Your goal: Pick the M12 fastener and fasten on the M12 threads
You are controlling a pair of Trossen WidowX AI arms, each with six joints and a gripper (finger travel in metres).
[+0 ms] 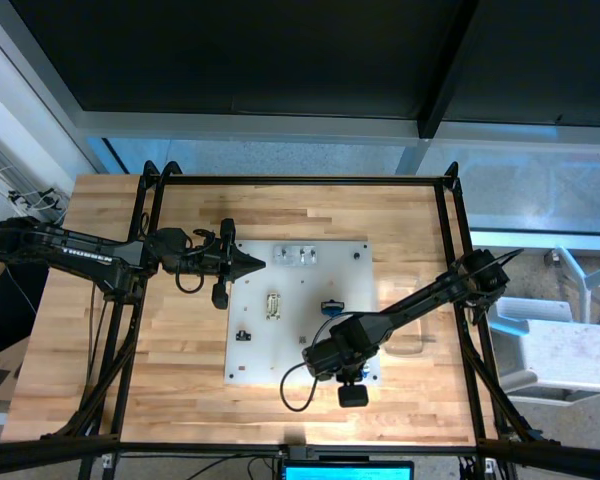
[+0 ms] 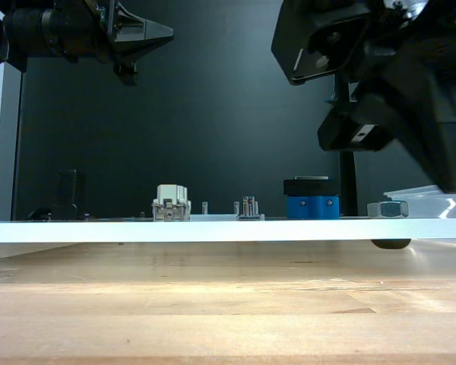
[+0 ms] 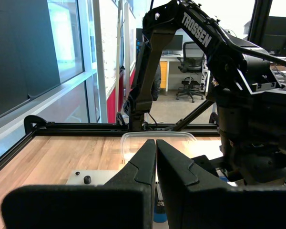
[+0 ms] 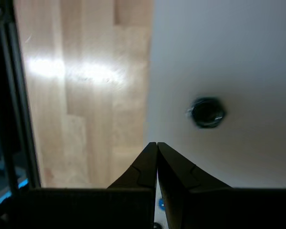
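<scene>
While left gripper [image 3: 156,143] clenched over board [image 1: 270,350], right gripper [image 4: 157,144] clenched near nut [image 4: 207,112]; arm [image 3: 200,28]: TROSSEN.

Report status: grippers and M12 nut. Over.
Left gripper shut, high over board's far left. Right gripper shut, empty, above M12 nut, not touching. Nut on its stud, ribs hidden.

Robotics lab, Trossen arms [image 3: 200,33] over a black-framed wooden bench [image 1: 280,215], office chair [image 3: 189,83] and tall windows [image 3: 66,38] behind.

we see two matte black arms [image 1: 420,300], white TROSSEN lettering [image 3: 200,28], looped black cables [image 1: 288,392], left gripper [image 3: 156,142] and right gripper [image 4: 157,144] tapering to wedges
</scene>
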